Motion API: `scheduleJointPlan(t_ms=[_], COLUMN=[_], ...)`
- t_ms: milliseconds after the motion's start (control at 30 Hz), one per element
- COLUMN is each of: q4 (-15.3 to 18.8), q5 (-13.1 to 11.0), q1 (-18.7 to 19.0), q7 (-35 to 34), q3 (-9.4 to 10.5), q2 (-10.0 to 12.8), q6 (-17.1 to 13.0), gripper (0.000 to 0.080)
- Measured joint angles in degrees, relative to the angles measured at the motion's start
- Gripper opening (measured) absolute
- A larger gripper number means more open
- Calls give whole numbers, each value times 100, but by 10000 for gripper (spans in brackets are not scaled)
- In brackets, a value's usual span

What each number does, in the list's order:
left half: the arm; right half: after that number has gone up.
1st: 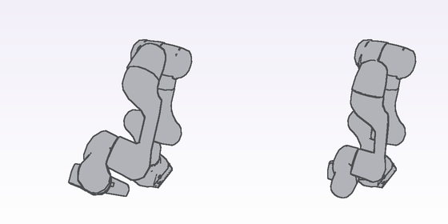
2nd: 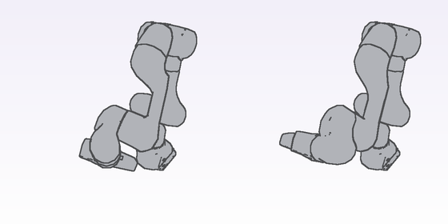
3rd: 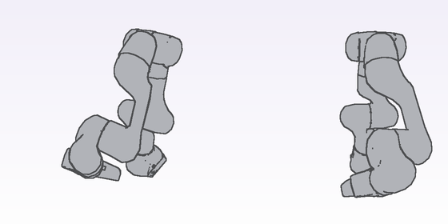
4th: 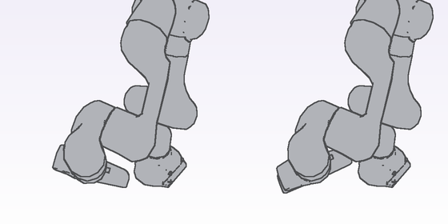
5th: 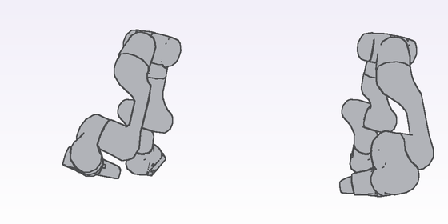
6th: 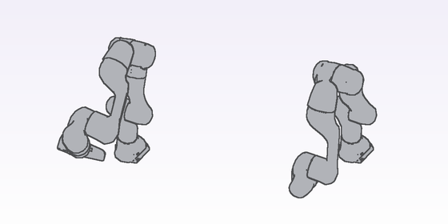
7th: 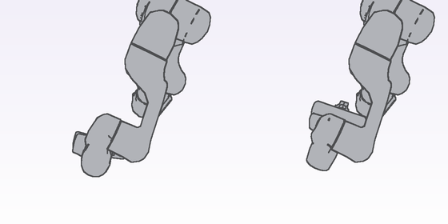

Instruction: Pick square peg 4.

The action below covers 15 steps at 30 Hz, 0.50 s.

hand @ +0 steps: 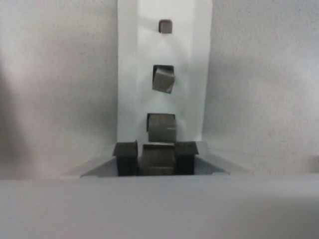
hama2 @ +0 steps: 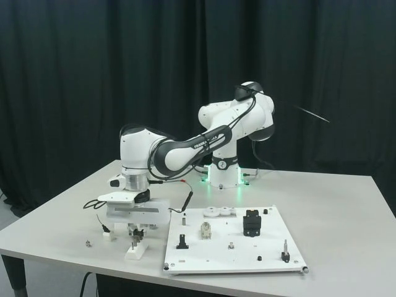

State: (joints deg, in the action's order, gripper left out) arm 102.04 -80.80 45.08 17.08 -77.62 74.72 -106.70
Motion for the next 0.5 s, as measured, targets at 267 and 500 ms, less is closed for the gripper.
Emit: scheduleJointPlan(t_ms=[267, 500], q4=[-92, -142], q5=[49, 108], q1=[-61, -84], q7=[-24, -71], q3=[4, -5], q2=[2, 2], q6=[61, 67], gripper=[145, 150])
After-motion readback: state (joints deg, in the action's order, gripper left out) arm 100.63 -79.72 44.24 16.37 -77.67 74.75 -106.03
